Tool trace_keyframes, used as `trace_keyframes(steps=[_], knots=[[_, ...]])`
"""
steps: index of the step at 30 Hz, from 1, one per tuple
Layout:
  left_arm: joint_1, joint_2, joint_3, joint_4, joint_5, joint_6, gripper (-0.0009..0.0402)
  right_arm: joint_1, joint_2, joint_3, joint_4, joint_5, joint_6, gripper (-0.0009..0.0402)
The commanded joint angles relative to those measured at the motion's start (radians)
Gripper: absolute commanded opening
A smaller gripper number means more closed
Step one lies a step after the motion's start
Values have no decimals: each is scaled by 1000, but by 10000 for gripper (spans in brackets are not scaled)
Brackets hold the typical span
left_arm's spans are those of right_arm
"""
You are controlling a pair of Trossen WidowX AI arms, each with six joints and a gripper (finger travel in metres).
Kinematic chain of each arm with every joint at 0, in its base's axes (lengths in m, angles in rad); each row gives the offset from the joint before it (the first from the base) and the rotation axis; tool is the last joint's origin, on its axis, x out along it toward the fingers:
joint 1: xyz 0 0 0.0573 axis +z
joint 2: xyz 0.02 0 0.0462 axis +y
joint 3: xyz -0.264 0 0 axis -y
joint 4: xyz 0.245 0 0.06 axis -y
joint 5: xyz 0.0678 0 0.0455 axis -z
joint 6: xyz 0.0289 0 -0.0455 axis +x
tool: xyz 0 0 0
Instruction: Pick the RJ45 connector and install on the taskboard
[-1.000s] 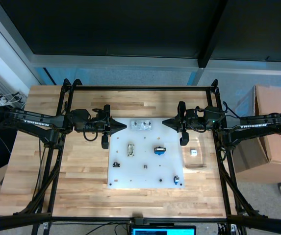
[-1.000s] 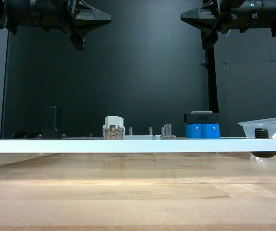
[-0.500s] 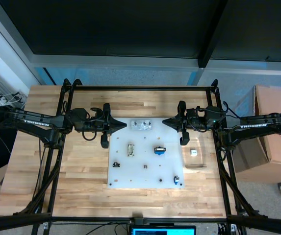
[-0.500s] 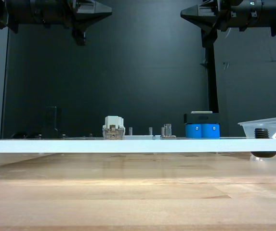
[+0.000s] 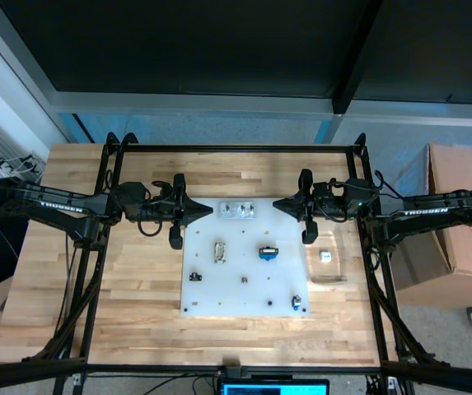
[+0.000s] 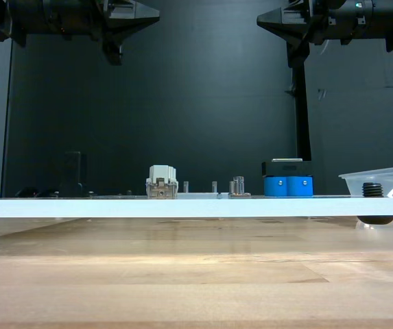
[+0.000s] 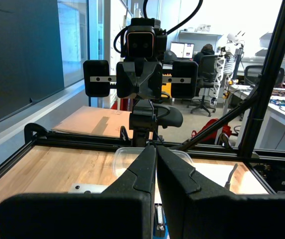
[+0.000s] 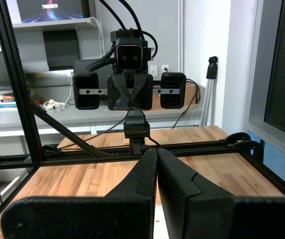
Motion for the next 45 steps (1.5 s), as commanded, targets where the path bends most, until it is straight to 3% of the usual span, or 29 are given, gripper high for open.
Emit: trace_keyframes(steps=[1, 45], knots=[[0, 0, 0, -13, 0, 0, 1, 0, 0, 0, 0, 2, -1, 0], [0, 0, 0, -12, 0, 0, 1, 0, 0, 0, -38, 0, 0, 0]])
